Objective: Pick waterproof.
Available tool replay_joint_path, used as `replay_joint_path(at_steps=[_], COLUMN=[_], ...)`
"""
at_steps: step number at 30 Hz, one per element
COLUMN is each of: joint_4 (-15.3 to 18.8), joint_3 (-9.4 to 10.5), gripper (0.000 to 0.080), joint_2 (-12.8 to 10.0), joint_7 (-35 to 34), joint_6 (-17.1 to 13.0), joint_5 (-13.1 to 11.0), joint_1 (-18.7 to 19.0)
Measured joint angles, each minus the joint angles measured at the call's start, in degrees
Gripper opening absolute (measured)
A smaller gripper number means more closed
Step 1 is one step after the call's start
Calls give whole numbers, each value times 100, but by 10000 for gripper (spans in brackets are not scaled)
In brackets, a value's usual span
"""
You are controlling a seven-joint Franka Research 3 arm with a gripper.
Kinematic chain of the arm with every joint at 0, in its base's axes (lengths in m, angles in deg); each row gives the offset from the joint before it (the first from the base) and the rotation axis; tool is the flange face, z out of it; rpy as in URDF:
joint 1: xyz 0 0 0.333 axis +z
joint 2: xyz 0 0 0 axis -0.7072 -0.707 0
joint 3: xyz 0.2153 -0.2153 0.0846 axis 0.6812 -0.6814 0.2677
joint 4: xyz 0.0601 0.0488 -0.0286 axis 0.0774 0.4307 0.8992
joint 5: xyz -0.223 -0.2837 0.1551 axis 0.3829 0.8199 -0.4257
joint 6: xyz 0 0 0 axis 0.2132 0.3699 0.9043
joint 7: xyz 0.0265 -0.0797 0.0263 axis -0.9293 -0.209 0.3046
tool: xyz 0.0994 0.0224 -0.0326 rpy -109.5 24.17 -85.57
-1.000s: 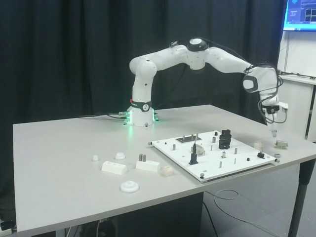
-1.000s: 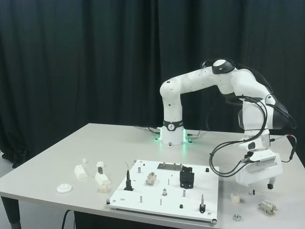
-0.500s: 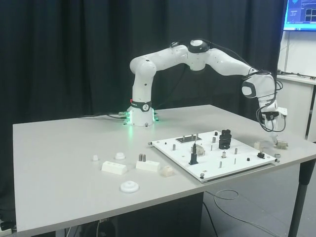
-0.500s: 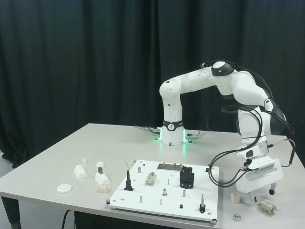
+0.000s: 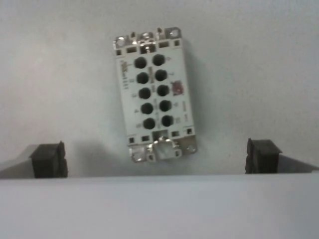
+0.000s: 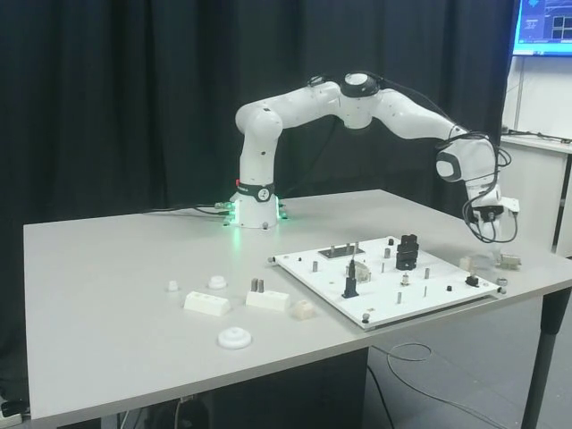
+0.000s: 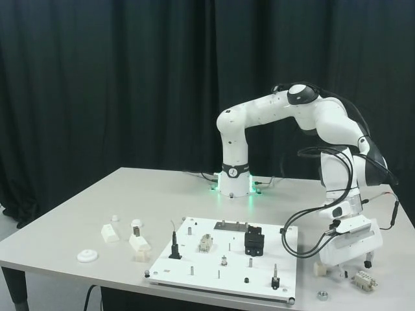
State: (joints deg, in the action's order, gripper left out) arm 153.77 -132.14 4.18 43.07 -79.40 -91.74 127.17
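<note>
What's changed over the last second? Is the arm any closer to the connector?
The gripper has come down toward the table, ending low over the connector, fingers open on either side of it. Nothing grasped yet. The connector, the white board and the loose parts stayed put.

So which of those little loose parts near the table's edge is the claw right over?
The connector with two rows of round holes and metal end clips: it lies flat between the open gripper fingers. The small white block sits beside it, toward the board.
</note>
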Motion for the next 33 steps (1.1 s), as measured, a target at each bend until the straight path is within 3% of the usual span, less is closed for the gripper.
replay_joint_path(at_steps=[15,33], joint_4=[3,1], joint_3=[240,285], gripper=[800,800], joint_2=[0,0], joint_7=[262,343], joint_6=[-258,-262], joint_5=[-203,-405], joint_1=[-180,-211])
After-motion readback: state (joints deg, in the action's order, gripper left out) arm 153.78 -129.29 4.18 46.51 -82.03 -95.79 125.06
